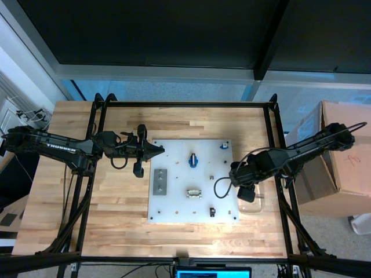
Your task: Remove the HAN10E connector from the taskboard and place in the container
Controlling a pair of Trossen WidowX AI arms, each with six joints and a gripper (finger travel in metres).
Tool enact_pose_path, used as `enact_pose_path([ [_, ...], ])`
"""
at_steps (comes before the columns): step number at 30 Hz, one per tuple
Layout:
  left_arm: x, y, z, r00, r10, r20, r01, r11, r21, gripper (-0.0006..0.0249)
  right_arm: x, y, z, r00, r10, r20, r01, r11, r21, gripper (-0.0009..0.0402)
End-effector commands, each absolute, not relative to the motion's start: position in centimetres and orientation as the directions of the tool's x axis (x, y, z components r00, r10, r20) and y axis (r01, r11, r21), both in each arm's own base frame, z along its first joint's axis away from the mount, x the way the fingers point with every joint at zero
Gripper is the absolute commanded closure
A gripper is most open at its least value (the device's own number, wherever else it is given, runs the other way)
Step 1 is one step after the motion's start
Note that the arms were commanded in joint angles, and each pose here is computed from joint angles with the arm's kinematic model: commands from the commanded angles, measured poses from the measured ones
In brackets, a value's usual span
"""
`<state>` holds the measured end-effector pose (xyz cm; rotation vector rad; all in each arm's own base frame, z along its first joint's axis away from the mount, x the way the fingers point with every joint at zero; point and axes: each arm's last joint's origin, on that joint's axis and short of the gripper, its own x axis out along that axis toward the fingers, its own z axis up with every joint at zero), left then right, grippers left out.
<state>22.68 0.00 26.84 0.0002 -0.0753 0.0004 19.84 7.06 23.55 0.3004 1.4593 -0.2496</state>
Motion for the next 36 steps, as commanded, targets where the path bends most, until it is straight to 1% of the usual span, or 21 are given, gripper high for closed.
enact_pose_path([
  [1,22.7,0.01,26.85,0.9971,0.001,0.076,-0.001,1.0000,0.000,0.0243,18.8,7.0,23.2,0.103,0.019,-0.995,0.358,0.932,0.055,0.0393],
  [5,22.7,0.01,26.85,0.9971,0.001,0.076,-0.001,1.0000,0.000,0.0243,17.7,7.0,22.8,0.115,0.027,-0.993,0.369,0.927,0.068,0.0393],
  [11,22.7,0.00,26.85,0.9971,0.000,0.076,0.000,1.0000,0.000,0.0243,16.7,6.9,22.2,0.118,0.030,-0.993,0.374,0.925,0.072,0.0393],
  [17,22.7,0.00,26.85,0.9971,0.000,0.076,0.000,1.0000,0.000,0.0243,16.7,7.0,22.0,0.117,0.028,-0.993,0.367,0.928,0.069,0.0393],
  [20,22.7,0.00,26.85,0.9971,0.000,0.076,0.000,1.0000,0.000,0.0243,16.7,6.9,22.0,0.125,0.012,-0.992,0.369,0.928,0.058,0.0393],
  [28,22.7,0.00,26.85,0.9971,0.000,0.076,0.000,1.0000,0.000,0.0243,16.8,7.0,22.0,0.131,0.015,-0.991,0.367,0.928,0.063,0.0393],
  [31,22.7,0.01,26.85,0.9971,0.001,0.076,-0.001,1.0000,0.000,0.0243,16.8,7.0,22.0,0.136,0.018,-0.991,0.367,0.928,0.068,0.0393],
  [36,22.7,0.01,26.86,0.9971,0.001,0.076,-0.001,1.0000,0.000,0.0243,17.1,7.1,22.0,0.163,0.032,-0.986,0.363,0.927,0.090,0.0393],
])
